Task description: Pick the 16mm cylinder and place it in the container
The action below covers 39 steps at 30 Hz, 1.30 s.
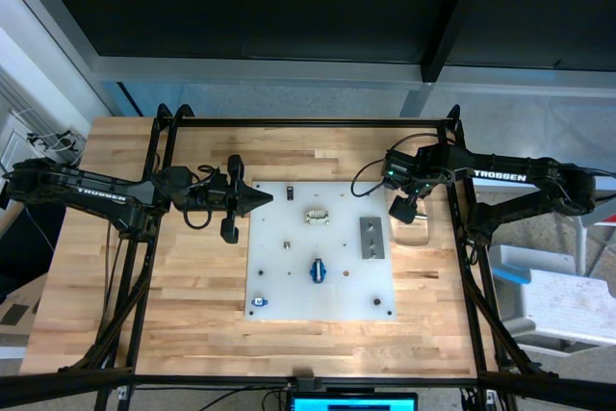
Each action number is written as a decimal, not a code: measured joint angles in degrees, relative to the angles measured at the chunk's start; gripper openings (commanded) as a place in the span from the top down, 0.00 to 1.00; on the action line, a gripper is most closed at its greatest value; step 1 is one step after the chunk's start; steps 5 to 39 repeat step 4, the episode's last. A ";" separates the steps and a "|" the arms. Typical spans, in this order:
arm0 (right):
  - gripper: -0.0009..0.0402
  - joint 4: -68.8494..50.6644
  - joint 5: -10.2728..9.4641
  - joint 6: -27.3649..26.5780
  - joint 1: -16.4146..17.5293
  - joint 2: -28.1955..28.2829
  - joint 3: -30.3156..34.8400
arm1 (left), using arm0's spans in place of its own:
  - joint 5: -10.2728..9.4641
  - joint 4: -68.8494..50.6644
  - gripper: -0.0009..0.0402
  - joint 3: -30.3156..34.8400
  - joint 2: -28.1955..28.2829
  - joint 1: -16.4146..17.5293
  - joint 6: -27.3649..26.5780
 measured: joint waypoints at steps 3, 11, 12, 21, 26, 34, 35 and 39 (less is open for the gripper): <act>0.35 0.00 0.00 0.00 0.00 0.00 0.00 | 0.00 0.00 0.98 0.00 0.00 0.00 0.02; 0.35 0.02 0.02 0.00 0.00 0.00 0.00 | 0.02 0.00 0.98 0.00 0.00 0.00 0.02; 0.35 0.02 0.02 0.00 0.00 0.00 0.00 | 0.02 0.00 0.98 0.00 0.00 0.00 0.02; 0.35 0.02 0.02 0.00 0.00 0.00 0.00 | 0.02 0.00 0.98 0.00 0.00 0.00 0.02; 0.35 0.02 0.02 0.00 0.00 0.00 0.00 | 0.02 0.00 0.98 0.00 0.00 0.00 0.02; 0.35 0.02 0.02 0.00 0.00 0.00 0.00 | 0.02 0.00 0.98 0.00 0.00 0.00 0.02; 0.35 0.02 0.02 0.00 0.00 0.00 0.00 | 0.02 0.00 0.98 0.00 0.00 0.00 0.02; 0.35 0.02 0.02 0.00 0.00 0.00 0.00 | 0.02 0.00 0.98 0.00 0.00 0.00 0.02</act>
